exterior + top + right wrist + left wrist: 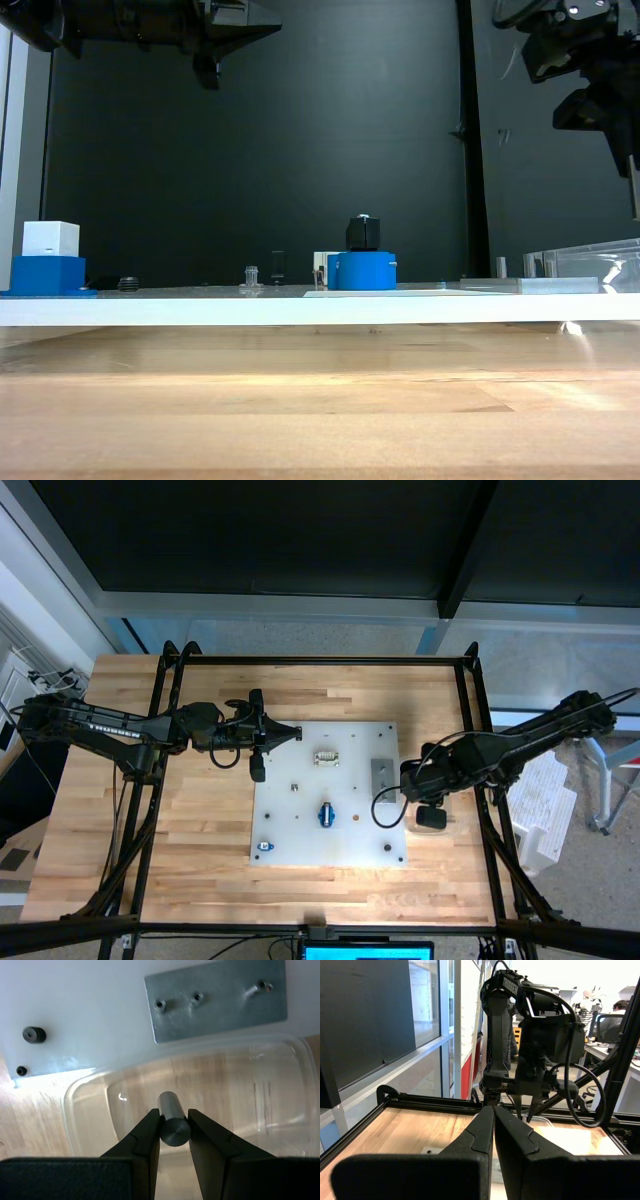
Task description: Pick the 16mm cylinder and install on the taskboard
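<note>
Pick looks done — the right gripper is over the clear tray, its fingers pinching the 16mm cylinder. Next, carry it to the taskboard, where the left gripper hangs, fingers closed and empty.

A clear plastic tray with rounded corners lies on the wooden table, the wood grain showing through it. A black metal frame runs round the tabletop. A blue-lit screen sits at the near edge, and white papers lie stacked beyond the right side.
</note>
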